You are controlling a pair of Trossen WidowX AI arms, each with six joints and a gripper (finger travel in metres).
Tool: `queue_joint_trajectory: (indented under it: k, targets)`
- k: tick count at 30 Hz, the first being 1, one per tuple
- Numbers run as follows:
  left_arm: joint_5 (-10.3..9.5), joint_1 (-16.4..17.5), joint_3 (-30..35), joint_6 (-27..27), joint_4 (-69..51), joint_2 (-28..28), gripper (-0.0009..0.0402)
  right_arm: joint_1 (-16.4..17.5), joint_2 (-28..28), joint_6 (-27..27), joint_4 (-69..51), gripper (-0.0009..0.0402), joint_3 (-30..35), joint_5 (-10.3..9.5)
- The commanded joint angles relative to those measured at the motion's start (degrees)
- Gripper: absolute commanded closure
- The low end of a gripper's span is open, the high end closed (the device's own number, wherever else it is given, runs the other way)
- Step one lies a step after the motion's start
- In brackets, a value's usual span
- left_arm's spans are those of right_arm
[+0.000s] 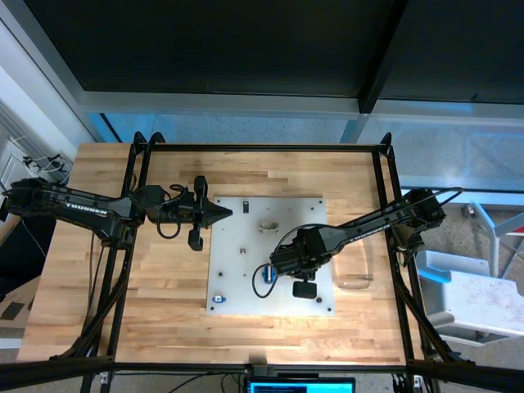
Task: Pick the 16mm cylinder and place it in the taskboard
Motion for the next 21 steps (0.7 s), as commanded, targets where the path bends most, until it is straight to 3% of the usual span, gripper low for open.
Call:
queue_joint_trajectory:
  k: [1, 21]
  targets:
    - [0.0, 0.02, 0.02, 0.02, 0.02, 0.02, 0.0393, 0.09, 0.83, 0.04, 0.9, 0.037, 0.04, 0.02]
    - [0.0, 0.0, 0.02, 0.02, 0.02, 0.02, 0.0393, 0.52, 1.95, 1.6, 4.07, 0.037, 0.04, -0.02]
